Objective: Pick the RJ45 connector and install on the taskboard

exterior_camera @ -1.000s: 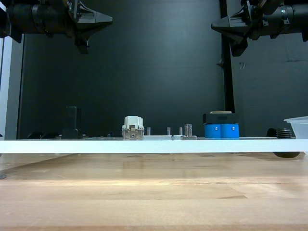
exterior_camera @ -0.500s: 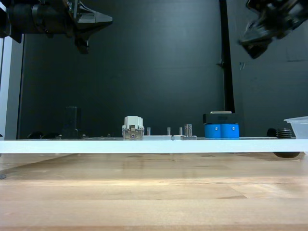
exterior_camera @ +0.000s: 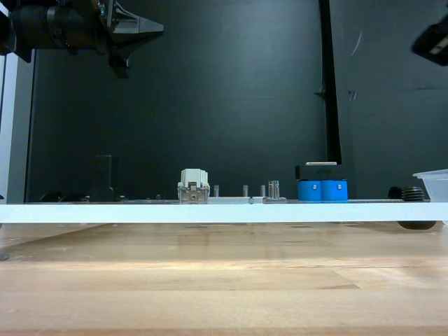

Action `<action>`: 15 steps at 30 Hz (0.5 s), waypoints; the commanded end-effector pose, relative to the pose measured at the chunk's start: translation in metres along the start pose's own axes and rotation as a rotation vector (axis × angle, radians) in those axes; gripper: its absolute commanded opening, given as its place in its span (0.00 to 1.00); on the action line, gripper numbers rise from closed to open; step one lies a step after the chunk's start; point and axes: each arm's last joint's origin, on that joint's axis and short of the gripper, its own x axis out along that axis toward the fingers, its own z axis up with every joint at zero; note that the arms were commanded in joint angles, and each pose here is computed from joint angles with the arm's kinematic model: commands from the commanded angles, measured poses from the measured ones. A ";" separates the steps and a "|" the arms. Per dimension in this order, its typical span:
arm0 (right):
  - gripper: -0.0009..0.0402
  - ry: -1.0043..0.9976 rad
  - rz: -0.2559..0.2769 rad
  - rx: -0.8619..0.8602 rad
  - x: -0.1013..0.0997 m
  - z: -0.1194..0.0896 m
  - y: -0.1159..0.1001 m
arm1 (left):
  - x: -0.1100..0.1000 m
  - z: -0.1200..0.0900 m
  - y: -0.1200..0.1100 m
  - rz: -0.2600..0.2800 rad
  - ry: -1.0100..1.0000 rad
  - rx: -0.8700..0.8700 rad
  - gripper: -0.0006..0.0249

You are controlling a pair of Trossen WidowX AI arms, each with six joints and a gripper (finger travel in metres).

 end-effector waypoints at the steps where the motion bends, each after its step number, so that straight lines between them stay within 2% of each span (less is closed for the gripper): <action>1: 0.02 0.068 -0.004 -0.006 0.002 -0.009 0.008 | 0.000 0.000 0.000 0.000 0.000 0.000 0.02; 6: 0.02 0.177 -0.010 -0.023 0.010 -0.016 0.024 | 0.000 0.000 0.000 0.000 0.000 0.000 0.02; 15: 0.03 0.302 -0.068 -0.043 0.031 -0.021 0.050 | 0.000 0.000 0.000 0.000 0.000 0.000 0.02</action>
